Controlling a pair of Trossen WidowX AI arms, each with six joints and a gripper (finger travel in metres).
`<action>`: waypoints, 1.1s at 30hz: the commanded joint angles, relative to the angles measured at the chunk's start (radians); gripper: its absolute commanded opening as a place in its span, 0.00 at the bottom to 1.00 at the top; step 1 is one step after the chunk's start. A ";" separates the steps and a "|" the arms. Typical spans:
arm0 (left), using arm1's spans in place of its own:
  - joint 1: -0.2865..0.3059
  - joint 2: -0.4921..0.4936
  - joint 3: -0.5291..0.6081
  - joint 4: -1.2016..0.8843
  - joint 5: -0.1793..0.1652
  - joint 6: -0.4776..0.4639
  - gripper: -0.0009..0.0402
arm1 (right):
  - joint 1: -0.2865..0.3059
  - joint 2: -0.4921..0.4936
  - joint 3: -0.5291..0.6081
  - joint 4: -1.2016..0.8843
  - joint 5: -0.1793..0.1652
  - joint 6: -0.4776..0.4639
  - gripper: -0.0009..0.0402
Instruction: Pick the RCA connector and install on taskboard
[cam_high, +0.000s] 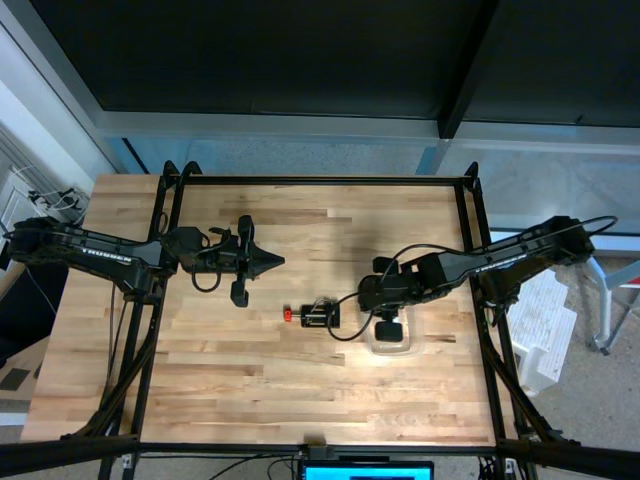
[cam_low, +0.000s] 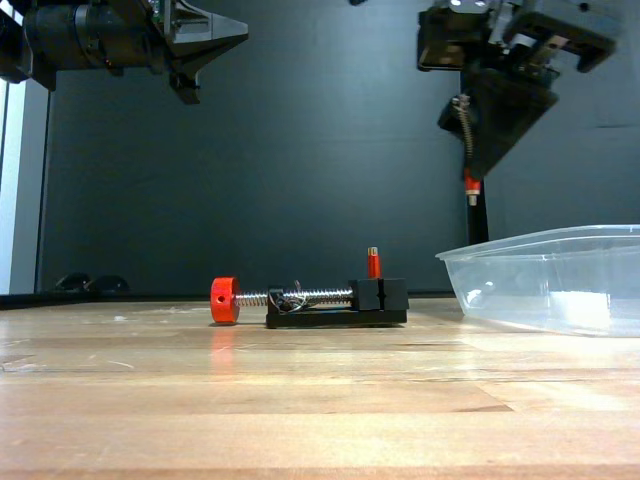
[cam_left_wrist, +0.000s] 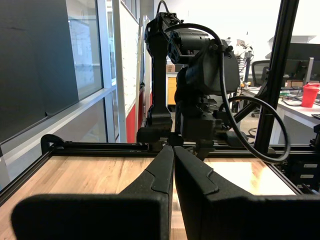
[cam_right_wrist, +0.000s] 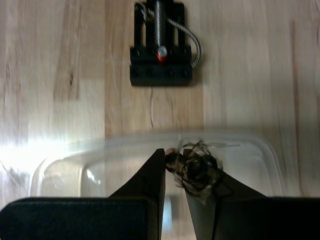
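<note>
The RCA connector (cam_right_wrist: 194, 167) is sitting pinched between the fingers of the right claw (cam_right_wrist: 172, 152), showing as a small wiry, dark and silvery tangle with a pinkish tip poking out at the fingertips. In the low view it is hanging from that claw (cam_low: 478, 160) with a reddish end (cam_low: 469, 185) pointing down, well clear of the table. The claw is gripping it with only a narrow gap between its fingers.

Directly beneath the claw a clear plastic tray (cam_right_wrist: 240, 142) is lying on the wooden table (cam_high: 250, 380), and the claw is pointing down over the tray's near rim. Just beyond the tray, ahead of the fingertips, the taskboard (cam_right_wrist: 161, 60) is resting flat on the table, apart from the tray, with a small red peg (cam_right_wrist: 161, 54) standing upright on it. Its red-orange knob (cam_low: 224, 300) is sticking out at the end farthest from the claw.

Well away across the table, the left claw (cam_high: 275, 262) is hovering high above the wood, pointing level toward the right arm, its fingers (cam_left_wrist: 160, 172) pressed together and holding nothing.
</note>
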 joint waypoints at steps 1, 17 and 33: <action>0.000 0.000 0.000 0.000 0.000 0.000 0.02 | -0.006 0.041 0.030 0.018 0.000 -0.004 0.04; 0.000 0.000 0.000 0.000 0.000 0.000 0.02 | -0.016 0.211 0.187 0.023 0.001 -0.019 0.04; 0.000 0.000 0.000 0.000 0.000 0.000 0.02 | -0.034 0.300 0.240 0.058 0.001 -0.040 0.04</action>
